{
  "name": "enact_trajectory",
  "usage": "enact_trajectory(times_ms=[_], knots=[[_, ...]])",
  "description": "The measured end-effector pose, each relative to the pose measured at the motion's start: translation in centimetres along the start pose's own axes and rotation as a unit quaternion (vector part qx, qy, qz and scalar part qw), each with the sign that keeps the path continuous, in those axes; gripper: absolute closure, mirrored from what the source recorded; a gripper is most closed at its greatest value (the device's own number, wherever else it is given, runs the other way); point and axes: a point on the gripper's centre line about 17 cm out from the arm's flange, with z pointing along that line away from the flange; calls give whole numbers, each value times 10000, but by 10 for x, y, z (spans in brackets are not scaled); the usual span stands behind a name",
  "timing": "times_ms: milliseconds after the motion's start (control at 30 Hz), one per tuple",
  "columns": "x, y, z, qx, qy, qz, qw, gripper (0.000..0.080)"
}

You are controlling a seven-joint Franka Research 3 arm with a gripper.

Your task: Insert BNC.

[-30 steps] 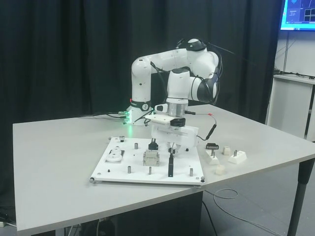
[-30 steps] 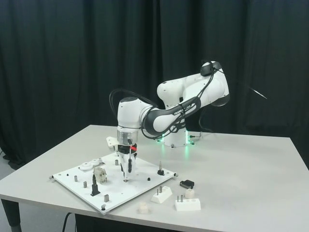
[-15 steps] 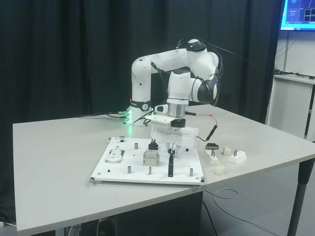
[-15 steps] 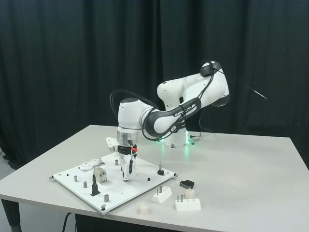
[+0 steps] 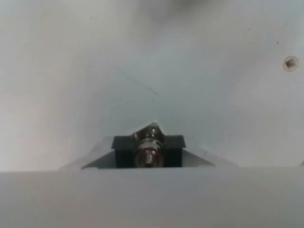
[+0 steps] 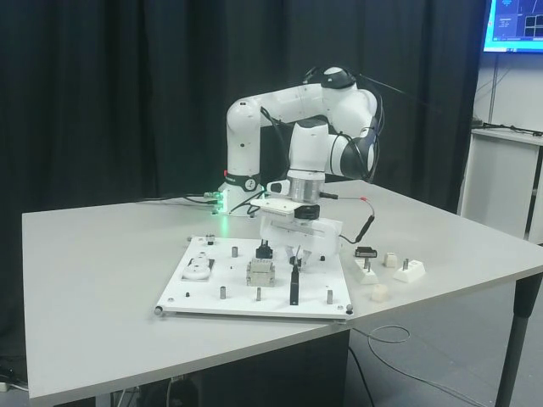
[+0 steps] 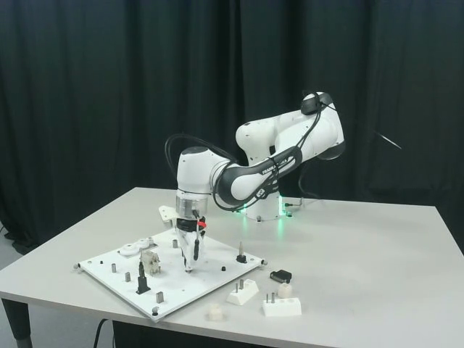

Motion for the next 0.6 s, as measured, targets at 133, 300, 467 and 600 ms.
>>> enact_trajectory(times_ms=[133, 300, 467, 600], knots=[[0, 0, 0, 0, -2, -37, 10000, 682], [0, 0, 0, 3, -3, -266, 9996, 682], [0, 0, 0, 9, -4, -289, 9996, 682], [0, 0, 0, 17, -8, -256, 9997, 682]])
